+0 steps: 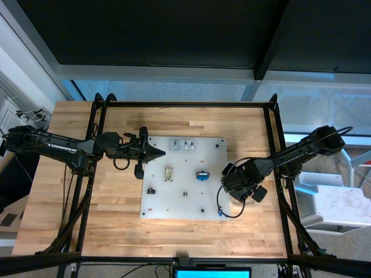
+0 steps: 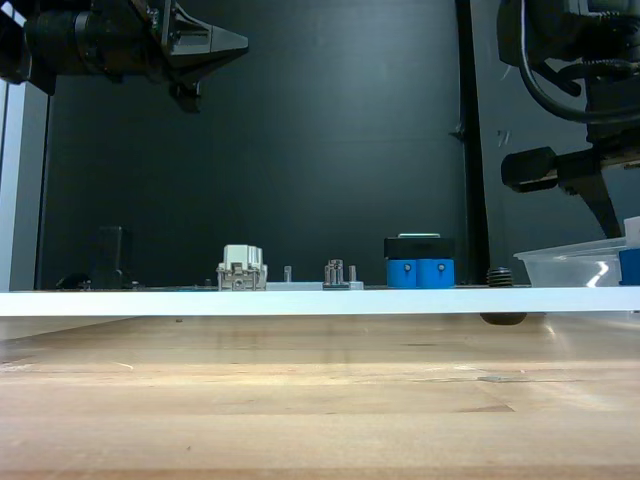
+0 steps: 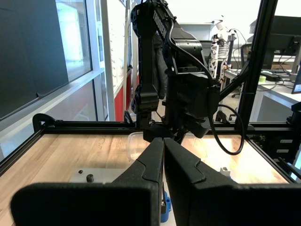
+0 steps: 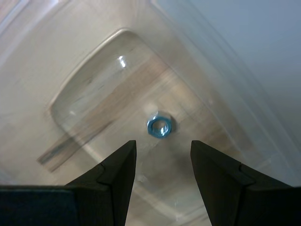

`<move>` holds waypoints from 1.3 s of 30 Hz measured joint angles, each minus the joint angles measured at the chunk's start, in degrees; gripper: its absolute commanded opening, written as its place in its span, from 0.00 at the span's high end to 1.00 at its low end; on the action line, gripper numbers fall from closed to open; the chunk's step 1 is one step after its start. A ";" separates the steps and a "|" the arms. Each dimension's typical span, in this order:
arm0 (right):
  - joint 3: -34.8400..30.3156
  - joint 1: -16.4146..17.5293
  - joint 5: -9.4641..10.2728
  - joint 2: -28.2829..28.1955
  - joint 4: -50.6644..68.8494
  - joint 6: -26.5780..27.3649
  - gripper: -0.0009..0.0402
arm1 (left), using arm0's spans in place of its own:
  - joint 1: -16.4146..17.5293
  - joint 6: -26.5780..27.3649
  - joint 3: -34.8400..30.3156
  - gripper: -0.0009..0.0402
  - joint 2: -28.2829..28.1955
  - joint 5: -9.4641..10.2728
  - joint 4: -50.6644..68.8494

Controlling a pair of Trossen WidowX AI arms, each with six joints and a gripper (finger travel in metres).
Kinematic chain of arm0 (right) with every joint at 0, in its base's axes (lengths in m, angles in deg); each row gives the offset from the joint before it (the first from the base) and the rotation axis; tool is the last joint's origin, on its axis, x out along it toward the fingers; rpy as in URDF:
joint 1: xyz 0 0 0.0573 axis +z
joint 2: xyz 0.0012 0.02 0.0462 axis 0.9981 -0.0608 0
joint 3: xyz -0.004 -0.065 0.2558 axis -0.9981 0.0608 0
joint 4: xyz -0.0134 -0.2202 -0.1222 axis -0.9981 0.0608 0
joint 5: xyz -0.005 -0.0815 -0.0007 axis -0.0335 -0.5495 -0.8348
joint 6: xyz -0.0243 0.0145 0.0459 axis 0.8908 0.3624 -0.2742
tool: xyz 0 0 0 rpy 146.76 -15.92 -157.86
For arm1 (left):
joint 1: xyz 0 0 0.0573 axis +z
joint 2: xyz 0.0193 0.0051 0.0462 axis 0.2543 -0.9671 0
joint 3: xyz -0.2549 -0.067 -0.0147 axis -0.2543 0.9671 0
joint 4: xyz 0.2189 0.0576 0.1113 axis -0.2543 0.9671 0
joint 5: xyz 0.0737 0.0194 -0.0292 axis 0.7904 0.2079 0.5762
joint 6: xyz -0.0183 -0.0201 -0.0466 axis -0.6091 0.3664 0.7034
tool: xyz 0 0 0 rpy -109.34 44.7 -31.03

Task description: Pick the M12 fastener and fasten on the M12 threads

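The M12 fastener [image 4: 159,126], a small ring-like nut, lies flat on the floor of a clear tray [image 4: 89,94]. My right gripper [image 4: 163,155] hangs open just above it, and the nut sits slightly ahead of the gap between the two fingertips, touching neither. In the high view the right gripper [image 1: 236,188] hovers over the tray off the board's right edge. The M12 threads [image 2: 499,277], a short dark ribbed stud, stand bare on the white board [image 2: 300,300]. My left gripper [image 1: 156,153] is shut and empty, raised high over the board's left side.
On the white board [image 1: 174,200] stand a blue-and-black part [image 1: 202,175], a beige connector [image 1: 168,174] and small posts. The clear tray [image 2: 570,262] sits beside the board's right edge, just behind the stud in the low view. A black frame rail surrounds the table.
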 measured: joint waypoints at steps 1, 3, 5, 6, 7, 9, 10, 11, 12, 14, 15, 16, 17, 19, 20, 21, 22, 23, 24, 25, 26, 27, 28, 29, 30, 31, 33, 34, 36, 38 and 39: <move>0.26 0.00 0.02 0.00 -0.50 0.04 0.59 | 0.00 0.00 0.00 0.98 0.00 0.00 0.00; 0.42 0.02 0.00 -0.26 -0.85 0.13 0.58 | 0.00 0.02 0.00 0.98 0.00 0.00 -0.02; 0.48 0.02 0.02 -0.94 -0.85 0.13 0.57 | 0.00 0.00 0.02 0.98 0.00 0.00 0.00; 0.52 0.02 0.00 -1.40 -1.07 0.13 0.57 | 0.00 0.00 0.00 0.98 0.00 0.02 0.00; 0.59 0.02 0.00 -1.88 -1.40 0.15 0.56 | 0.00 0.00 0.00 0.98 0.00 0.00 -0.02; 0.79 0.04 0.00 -2.56 -2.54 0.17 0.55 | 0.00 0.02 0.02 0.98 0.00 0.00 -0.02; 0.90 0.07 0.02 -2.75 -3.04 0.20 0.54 | 0.00 0.00 0.02 0.98 0.00 0.00 0.00; 1.14 0.07 0.02 -2.82 -3.67 0.22 0.54 | 0.00 0.00 0.00 0.98 0.00 0.02 0.00; 1.38 0.11 0.02 -2.86 -4.20 0.28 0.53 | 0.00 0.00 0.00 0.98 0.00 0.02 0.00; 1.92 0.13 0.02 -2.86 -4.96 0.31 0.52 | 0.00 0.00 0.02 0.98 0.00 0.00 -0.02; 2.21 0.13 0.02 -2.86 -5.14 0.31 0.52 | 0.00 0.02 0.02 0.98 0.00 0.00 -0.02; 2.54 0.15 0.02 -2.86 -5.22 0.31 0.51 | 0.00 0.02 0.00 0.98 0.00 0.00 0.00; 2.89 0.17 0.02 -2.86 -5.33 0.31 0.52 | 0.00 0.02 0.00 0.98 0.00 0.02 0.00; 3.58 0.22 0.02 -2.82 -6.16 0.31 0.52 | 0.00 0.00 0.00 0.98 0.00 0.02 -0.02; 3.93 0.22 0.02 -2.80 -6.71 0.31 0.52 | 0.00 0.00 0.02 0.98 0.00 0.02 0.00; 4.17 0.24 0.02 -2.78 -7.10 0.31 0.52 | 0.00 0.00 0.00 0.98 0.00 0.02 0.00; 4.37 0.26 0.02 -2.75 -7.26 0.31 0.52 | 0.00 0.00 0.00 0.98 0.00 0.00 0.00; 4.50 0.26 0.02 -2.75 -7.52 0.31 0.52 | 0.00 0.02 0.02 0.98 0.00 0.00 -0.02; 4.57 0.26 0.02 -2.75 -7.85 0.28 0.52 | 0.00 0.00 0.02 0.98 0.00 0.00 -0.02; 4.63 0.26 0.02 -2.75 -8.20 0.28 0.52 | 0.00 0.02 0.00 0.98 0.00 0.00 0.00; 4.81 0.26 0.02 -2.73 -8.44 0.28 0.52 | 0.00 0.00 0.00 0.98 0.00 0.00 0.00; 5.05 0.26 0.02 -2.73 -8.44 0.31 0.52 | 0.00 0.00 0.02 0.98 0.00 0.02 -0.02; 5.35 0.26 0.04 -2.73 -8.52 0.28 0.52 | 0.00 0.00 0.02 0.98 0.00 0.02 -0.02; 5.60 0.28 0.04 -2.73 -8.79 0.28 0.52 | 0.00 0.00 0.02 0.98 0.00 0.02 0.00; 5.84 0.28 0.02 -2.73 -9.20 0.28 0.52 | 0.00 0.00 0.02 0.98 0.00 0.02 0.00; 6.08 0.28 0.02 -2.73 -9.55 0.26 0.52 | 0.00 0.00 0.02 0.98 0.00 0.00 0.00; 6.45 0.33 0.04 -2.73 -9.68 0.26 0.52 | 0.00 0.02 0.00 0.98 0.00 0.02 -0.02; 6.56 0.33 0.04 -2.73 -9.77 0.26 0.52 | 0.00 0.00 0.00 0.98 0.00 0.02 -0.02; 6.82 0.31 0.04 -2.73 -10.38 0.24 0.52 | 0.00 0.00 0.02 0.98 0.00 0.02 0.00; 7.15 0.31 0.04 -2.73 -10.58 0.24 0.52 | 0.00 0.00 0.00 0.98 0.00 0.02 -0.02; 7.32 0.33 0.04 -2.73 -10.78 0.22 0.52 | 0.00 0.00 0.00 0.98 0.00 0.00 0.00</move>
